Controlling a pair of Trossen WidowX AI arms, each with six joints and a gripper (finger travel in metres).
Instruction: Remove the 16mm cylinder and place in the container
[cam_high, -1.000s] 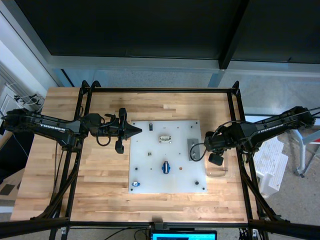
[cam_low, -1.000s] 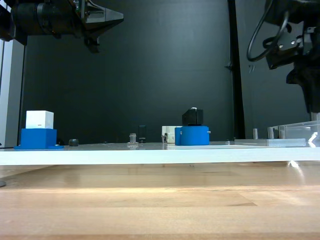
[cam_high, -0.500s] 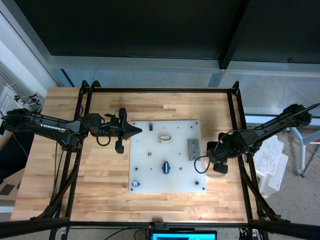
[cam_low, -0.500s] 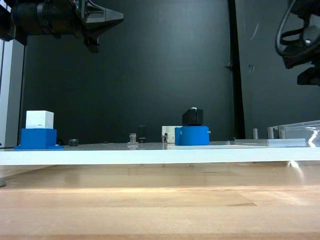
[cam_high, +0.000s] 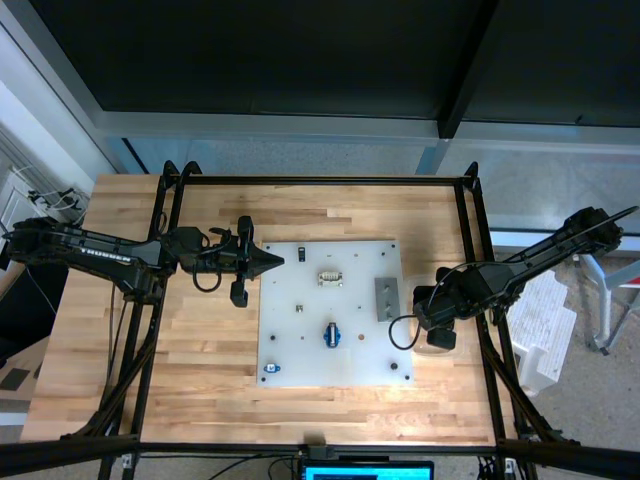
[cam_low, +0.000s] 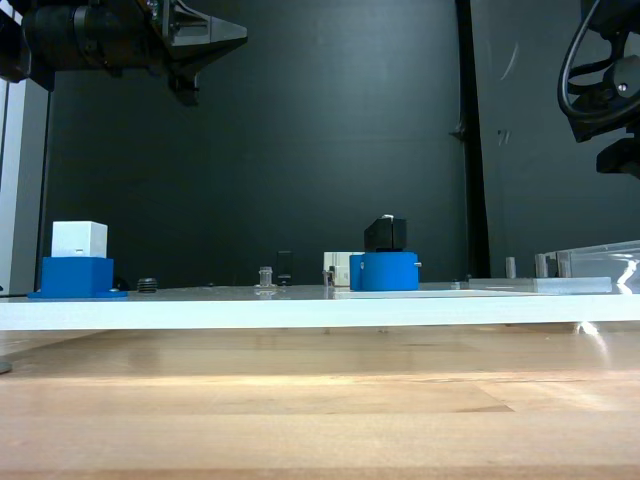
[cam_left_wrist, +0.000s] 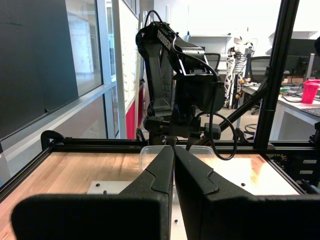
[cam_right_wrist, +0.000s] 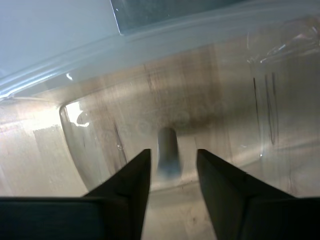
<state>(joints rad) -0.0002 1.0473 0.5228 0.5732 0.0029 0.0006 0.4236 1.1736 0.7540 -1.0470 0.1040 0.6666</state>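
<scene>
White board (cam_high: 300, 345): lies flat on the wooden table (cam_high: 180, 380), between the two arms.
Container (cam_right_wrist: 225, 22): clear tub on the table, just beside the board's right edge, directly under the right arm's wrist.
Right gripper (cam_right_wrist: 172, 153): points down into the container; fingers spread apart, gripping nothing.
16mm cylinder (cam_right_wrist: 167, 145): inside the container, seen past the gap between the spread fingers and touched by neither. Its outline is blurred; cannot tell whether it stands or lies.
Grey block (cam_high: 386, 297): on the board's right side, just left of the right gripper.
Left gripper (cam_left_wrist: 173, 148): hovers well above the table off the board's far left corner, pointing toward the right arm; fingers pressed together with nothing between them.
</scene>
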